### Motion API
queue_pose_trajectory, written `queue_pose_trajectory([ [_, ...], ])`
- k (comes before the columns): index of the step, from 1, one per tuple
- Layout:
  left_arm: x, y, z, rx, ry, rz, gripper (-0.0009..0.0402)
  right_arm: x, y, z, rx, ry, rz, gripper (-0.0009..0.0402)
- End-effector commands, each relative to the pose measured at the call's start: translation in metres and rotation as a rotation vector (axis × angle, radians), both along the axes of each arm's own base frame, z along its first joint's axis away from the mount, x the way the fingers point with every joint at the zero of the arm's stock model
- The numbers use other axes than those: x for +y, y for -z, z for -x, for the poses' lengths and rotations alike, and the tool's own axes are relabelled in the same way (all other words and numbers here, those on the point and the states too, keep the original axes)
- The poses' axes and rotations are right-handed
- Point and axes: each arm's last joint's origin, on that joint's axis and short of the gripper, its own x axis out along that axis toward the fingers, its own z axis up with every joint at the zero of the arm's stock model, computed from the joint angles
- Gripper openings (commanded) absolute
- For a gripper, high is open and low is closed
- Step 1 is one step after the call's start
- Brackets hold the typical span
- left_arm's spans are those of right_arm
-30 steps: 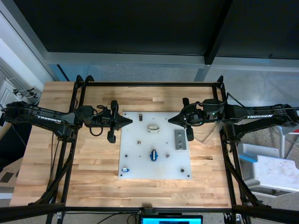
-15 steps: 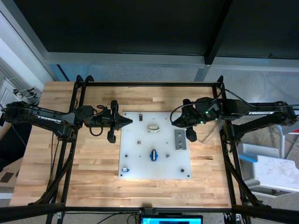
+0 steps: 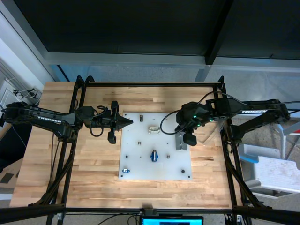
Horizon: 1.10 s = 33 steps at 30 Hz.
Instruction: Pick the 16mm cylinder and place it in the container
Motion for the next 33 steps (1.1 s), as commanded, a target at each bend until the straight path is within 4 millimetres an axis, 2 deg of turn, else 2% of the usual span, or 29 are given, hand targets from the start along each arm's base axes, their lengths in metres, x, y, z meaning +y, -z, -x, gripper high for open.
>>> queue_pose_trajectory([
  [1,0.0,0.0,0.0,0.0,0.0,0.0,0.0,0.004,0.003,-0.005,0.071,-0.02,0.01,0.0],
  [8,0.0,0.0,0.0,0.0,0.0,0.0,0.0,0.01,0.01,-0.017,0.173,-0.035,0.018,0.0],
  [18,0.0,0.0,0.0,0.0,0.0,0.0,0.0,0.021,0.031,-0.034,0.254,-0.059,0.061,0.0005],
  [33,0.0,0.0,0.0,0.0,0.0,0.0,0.0,0.047,0.057,-0.05,0.342,-0.125,0.112,0.0116],
])
